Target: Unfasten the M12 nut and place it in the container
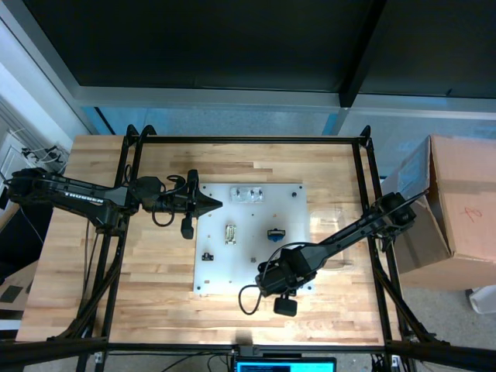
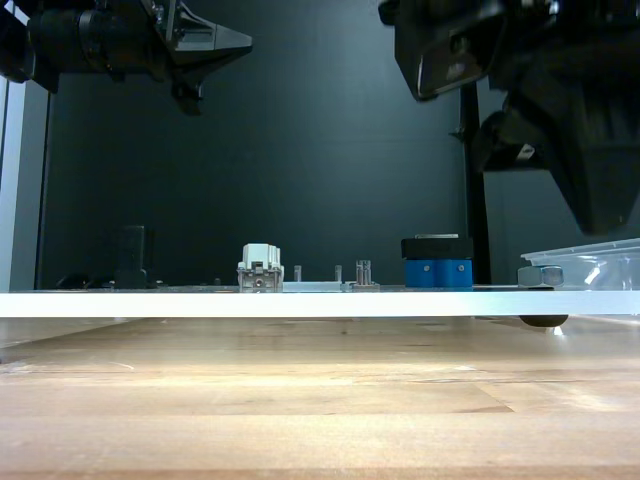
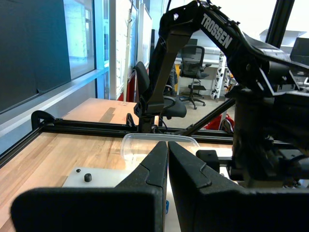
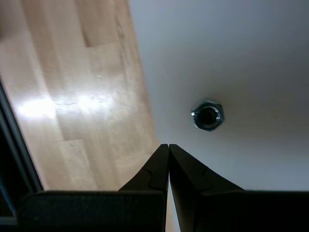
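Nut (image 4: 207, 115) beyond closed right gripper (image 4: 169, 145); left gripper (image 3: 168, 143) aloft

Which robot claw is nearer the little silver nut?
The right gripper: shut, it hovers by the small silver hex nut on its stud on the white board. The left gripper, also shut, hangs over the board's left edge.

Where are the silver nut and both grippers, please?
Small silver nut (image 4: 217, 115): right wrist view, rim; on black stud (image 4: 207, 117).
Left gripper (image 3: 167, 143): left wrist view, shut fingertips' seam; above white board (image 1: 232, 271).
Right gripper (image 4: 169, 145): right wrist view, shut fingertips' seam; above board, beside nut.
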